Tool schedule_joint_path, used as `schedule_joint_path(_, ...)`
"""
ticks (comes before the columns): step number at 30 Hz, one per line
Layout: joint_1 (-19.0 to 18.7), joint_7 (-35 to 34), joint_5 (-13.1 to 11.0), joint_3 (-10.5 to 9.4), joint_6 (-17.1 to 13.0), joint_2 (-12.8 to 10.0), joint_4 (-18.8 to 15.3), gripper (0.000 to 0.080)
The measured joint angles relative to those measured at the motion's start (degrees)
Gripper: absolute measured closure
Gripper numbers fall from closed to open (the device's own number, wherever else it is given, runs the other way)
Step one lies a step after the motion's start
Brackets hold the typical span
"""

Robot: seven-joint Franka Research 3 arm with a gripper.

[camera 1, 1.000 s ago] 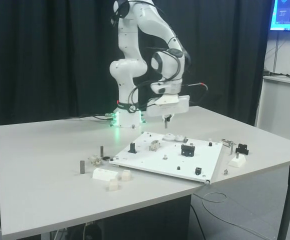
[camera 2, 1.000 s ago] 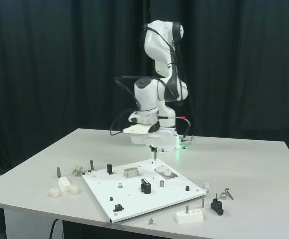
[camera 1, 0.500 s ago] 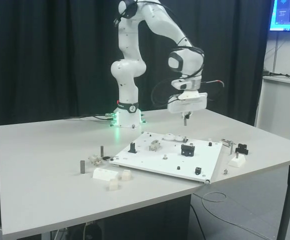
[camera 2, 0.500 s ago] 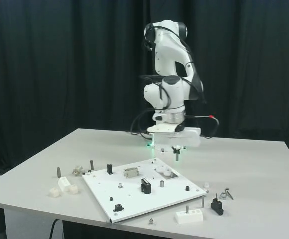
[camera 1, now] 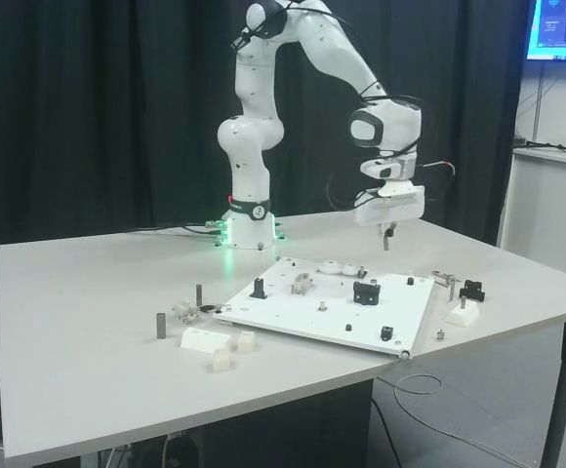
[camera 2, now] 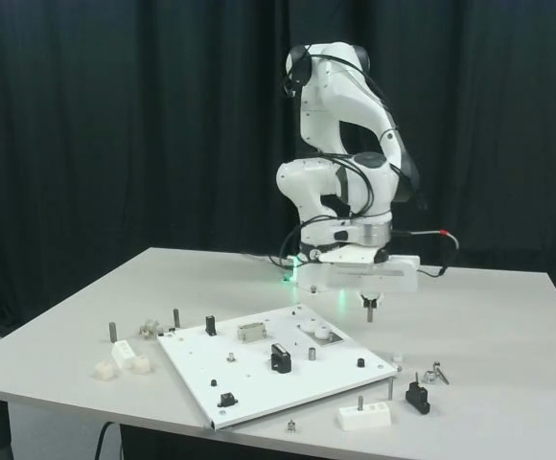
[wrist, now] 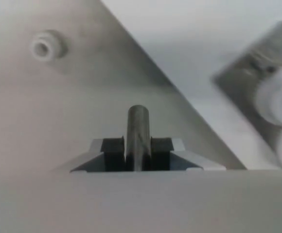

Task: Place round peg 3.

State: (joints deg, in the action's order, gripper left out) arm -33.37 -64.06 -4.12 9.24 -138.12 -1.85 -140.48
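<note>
The claw [wrist: 138, 154] is clenched on the round peg [wrist: 138, 131], gripping its upper part so the free end hangs straight down, ready to enter a hole. It hovers well above the far right corner of the white assembly board [camera 1: 400, 312] on the grey bench [camera 1: 88, 322], high enough to pass over the black fixtures [camera 1: 365, 292] standing there.

White square assembly board [camera 1: 337, 307] lies on the grey table [camera 1: 88, 322]; small white blocks [camera 1: 220, 348] sit on the table beside one board edge, a white slotted block [camera 2: 364, 416] near another.
</note>
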Motion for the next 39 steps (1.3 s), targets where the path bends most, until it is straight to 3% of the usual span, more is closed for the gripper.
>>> schedule_joint_path(15, -1.8, -5.1, -0.9, -5.58, -1.2, -6.5, 5.8, 0.0692)
schedule_joint_path(24, -2.0, -8.3, -0.9, -8.96, -0.8, -11.9, 11.4, 0.0692)
schedule_joint_path(39, -3.7, -11.2, -1.0, -9.72, 8.2, -20.7, 22.7, 0.0692)
